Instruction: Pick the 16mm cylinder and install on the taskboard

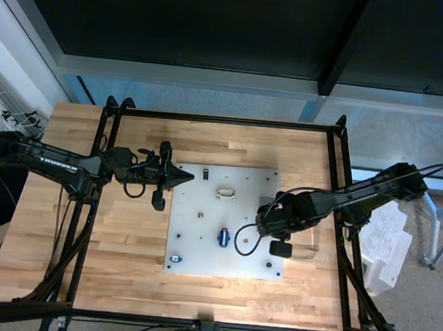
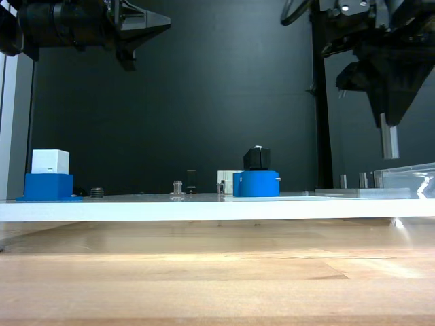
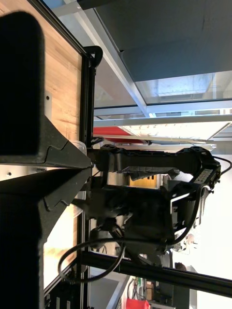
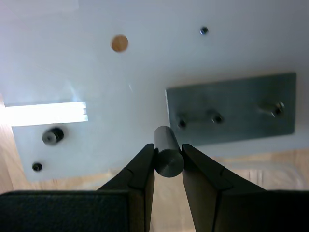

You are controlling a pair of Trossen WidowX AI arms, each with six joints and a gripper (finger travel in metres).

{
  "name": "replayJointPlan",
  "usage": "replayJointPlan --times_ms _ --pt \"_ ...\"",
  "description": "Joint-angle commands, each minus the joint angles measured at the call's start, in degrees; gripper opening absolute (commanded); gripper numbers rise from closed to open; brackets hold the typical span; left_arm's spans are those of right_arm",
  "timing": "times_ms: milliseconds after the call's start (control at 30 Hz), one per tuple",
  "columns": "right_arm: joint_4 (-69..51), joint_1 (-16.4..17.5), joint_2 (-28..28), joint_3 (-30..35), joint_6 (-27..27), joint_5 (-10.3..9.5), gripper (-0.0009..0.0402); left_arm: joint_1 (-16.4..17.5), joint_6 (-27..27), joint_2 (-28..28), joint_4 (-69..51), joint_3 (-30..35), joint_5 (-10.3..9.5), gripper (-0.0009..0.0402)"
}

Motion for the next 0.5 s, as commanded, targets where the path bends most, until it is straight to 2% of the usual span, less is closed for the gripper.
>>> replayJointPlan --times_ms 33,500 --pt "1.36 0.0 2.14 1.36 0.07 0.02 0.0011 0.02 0.0 0.02 0.02 0.0 0.0 0.0" --pt "5.7 -0.04 9.55 5.07 0.17 -0.09 0.0011 0.0 0.0 0.02 0.0 0.0 0.02 0.0"
